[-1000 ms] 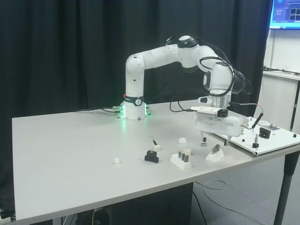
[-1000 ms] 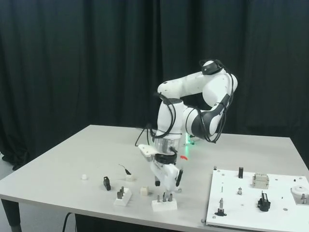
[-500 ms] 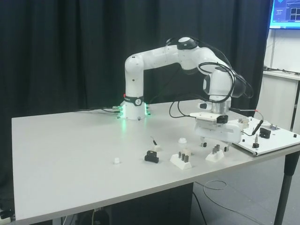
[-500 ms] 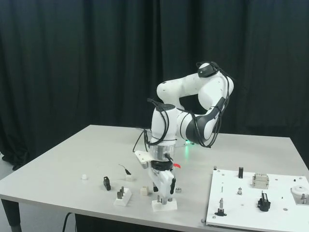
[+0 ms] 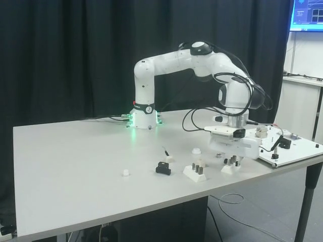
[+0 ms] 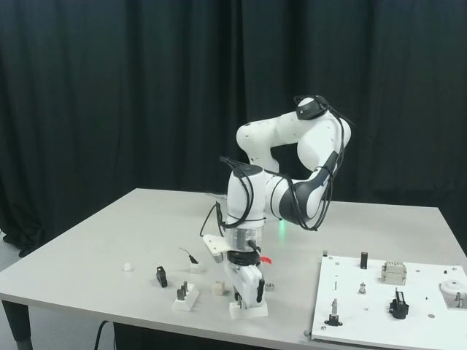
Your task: Pick round peg 2.
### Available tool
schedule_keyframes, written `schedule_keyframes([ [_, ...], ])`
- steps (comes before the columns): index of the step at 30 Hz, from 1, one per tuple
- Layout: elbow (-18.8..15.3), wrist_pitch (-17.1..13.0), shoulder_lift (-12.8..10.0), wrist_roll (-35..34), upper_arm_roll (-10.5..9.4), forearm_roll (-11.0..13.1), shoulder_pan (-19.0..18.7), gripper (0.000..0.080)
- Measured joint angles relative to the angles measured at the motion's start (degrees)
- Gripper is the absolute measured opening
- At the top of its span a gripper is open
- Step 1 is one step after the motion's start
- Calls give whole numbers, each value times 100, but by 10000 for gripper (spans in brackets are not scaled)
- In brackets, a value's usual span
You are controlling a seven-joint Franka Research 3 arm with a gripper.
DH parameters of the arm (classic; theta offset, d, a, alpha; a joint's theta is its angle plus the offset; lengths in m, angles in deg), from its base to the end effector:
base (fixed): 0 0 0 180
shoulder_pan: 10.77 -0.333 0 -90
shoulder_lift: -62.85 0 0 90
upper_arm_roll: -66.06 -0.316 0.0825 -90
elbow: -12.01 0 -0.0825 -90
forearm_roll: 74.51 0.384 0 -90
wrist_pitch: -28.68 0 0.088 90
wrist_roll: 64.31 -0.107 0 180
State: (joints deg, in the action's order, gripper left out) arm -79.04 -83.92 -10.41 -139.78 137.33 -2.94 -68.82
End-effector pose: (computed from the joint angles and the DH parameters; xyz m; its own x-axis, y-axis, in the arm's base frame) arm 0.6818 0.0750 0.2019 -0.2175 -0.9753 0.0374 -0.9742 0.2146 -0.0691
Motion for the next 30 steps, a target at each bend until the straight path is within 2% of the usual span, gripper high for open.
schedule_keyframes([
  [2, 15, 0, -7, 0, -12, -1, 14, 473],
  [3, 22, 0, -8, 0, -17, -3, 21, 293],
  [7, 53, 0, -8, 0, -21, -15, 50, 293],
  [8, 65, -2, -8, 1, -18, -21, 59, 111],
  [13, 147, 0, -7, 8, 31, -64, 115, 111],
  [14, 164, 3, -7, 9, 45, -79, 126, 63],
  [18, 230, 52, -5, 13, 109, -143, 165, 63],
  [30, 370, 503, 1, 15, 350, -239, 228, 63],
])
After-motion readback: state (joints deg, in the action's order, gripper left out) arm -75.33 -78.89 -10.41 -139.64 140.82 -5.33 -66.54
